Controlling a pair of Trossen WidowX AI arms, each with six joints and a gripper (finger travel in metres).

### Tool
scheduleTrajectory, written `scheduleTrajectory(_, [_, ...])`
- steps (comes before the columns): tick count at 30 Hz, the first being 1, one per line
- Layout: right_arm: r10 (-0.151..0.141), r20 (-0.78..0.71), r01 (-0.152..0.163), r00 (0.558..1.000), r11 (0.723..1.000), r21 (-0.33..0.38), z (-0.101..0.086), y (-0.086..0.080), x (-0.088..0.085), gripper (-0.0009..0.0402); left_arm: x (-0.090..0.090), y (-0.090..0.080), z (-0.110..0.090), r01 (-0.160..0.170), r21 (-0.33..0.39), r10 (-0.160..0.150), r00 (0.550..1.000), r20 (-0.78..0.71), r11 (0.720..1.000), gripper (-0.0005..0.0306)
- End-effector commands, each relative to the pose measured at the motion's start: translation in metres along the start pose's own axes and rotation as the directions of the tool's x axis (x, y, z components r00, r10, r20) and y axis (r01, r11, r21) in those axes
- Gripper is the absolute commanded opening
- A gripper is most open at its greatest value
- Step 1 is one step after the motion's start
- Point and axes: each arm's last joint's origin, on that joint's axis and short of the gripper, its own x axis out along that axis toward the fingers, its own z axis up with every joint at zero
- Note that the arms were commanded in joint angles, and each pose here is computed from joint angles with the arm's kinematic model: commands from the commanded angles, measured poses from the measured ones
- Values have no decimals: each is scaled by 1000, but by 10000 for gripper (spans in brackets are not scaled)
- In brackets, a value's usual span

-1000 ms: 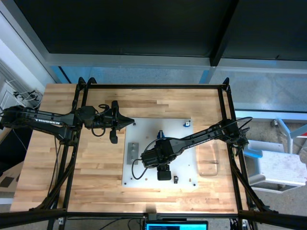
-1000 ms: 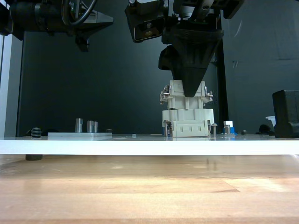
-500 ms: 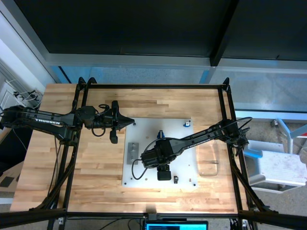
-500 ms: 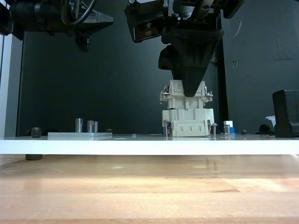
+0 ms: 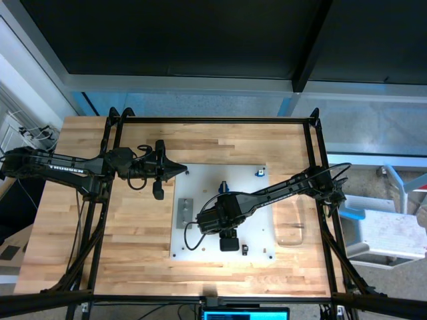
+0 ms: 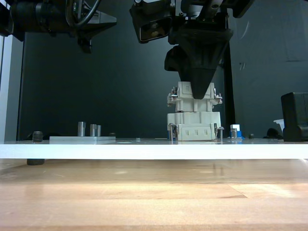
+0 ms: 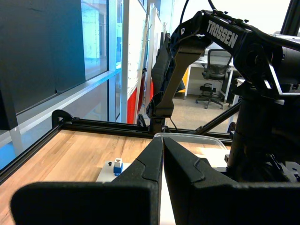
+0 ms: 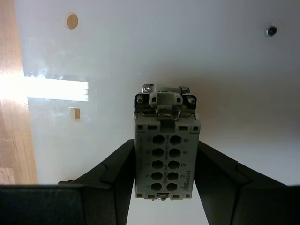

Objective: Pick the HAN10E connector and install in the HAN10E hub

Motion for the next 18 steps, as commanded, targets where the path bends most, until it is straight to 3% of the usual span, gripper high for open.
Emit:
scheduleTrajectory(1, [10, 24, -10, 1000, 1000, 6, -1, 0, -11, 9, 0, 0, 0, 0, 0, 0, 1000, 0, 1000, 0])
scheduleTrajectory(18, [14, 37, -14, 999, 1000, 8, -1, -1, -15, 9, 0, 0, 0, 0, 0, 0, 1000, 0, 1000, 0])
